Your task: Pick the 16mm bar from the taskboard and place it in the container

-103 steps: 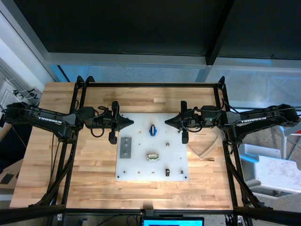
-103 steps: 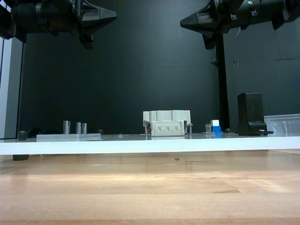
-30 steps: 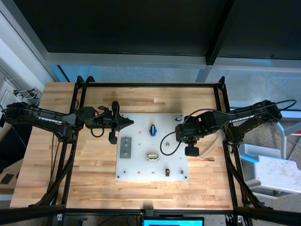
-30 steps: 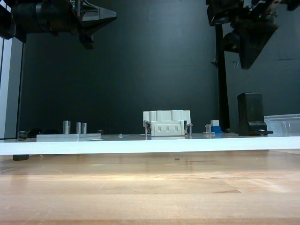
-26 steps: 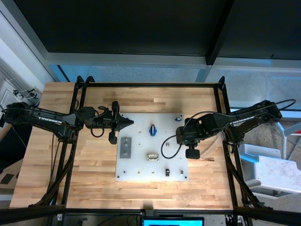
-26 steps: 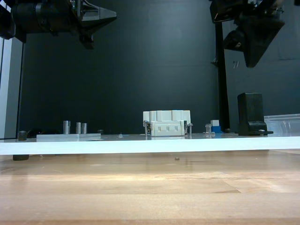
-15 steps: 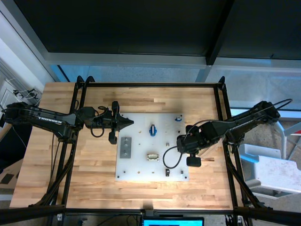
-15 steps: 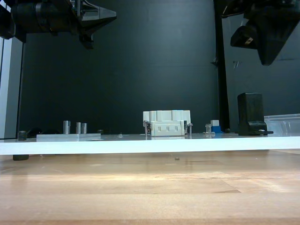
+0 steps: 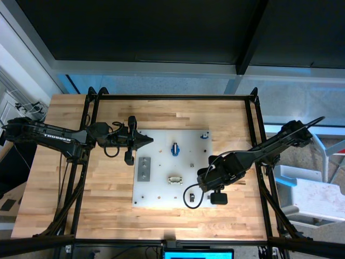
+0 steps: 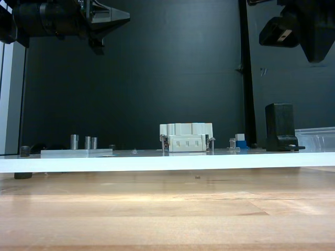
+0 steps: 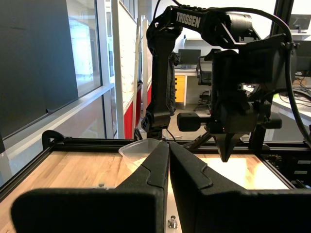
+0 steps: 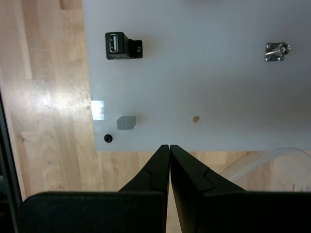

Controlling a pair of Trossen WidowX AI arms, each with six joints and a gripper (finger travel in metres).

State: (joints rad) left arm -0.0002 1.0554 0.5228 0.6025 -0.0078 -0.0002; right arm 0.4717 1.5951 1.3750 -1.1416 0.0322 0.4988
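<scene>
Three bars (image 10: 74, 141) stand in the grey block (image 9: 144, 168) on the taskboard (image 9: 161, 189), the container (image 10: 316, 138) off its right side. The right end effector (image 12: 169, 146), pinched closed, hovers over the board's near right edge; the left end effector (image 9: 149, 140), also closed, hangs by the far left corner.

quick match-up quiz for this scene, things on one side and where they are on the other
1 left gripper
2 right gripper
3 container
4 grey holed block

A on the taskboard's left half
B above the taskboard's near right part, jaws shut
C on the table right of the taskboard
D above the taskboard's far left corner, jaws shut

Pairs: 1-D, 2-B, 3-C, 4-A
</scene>
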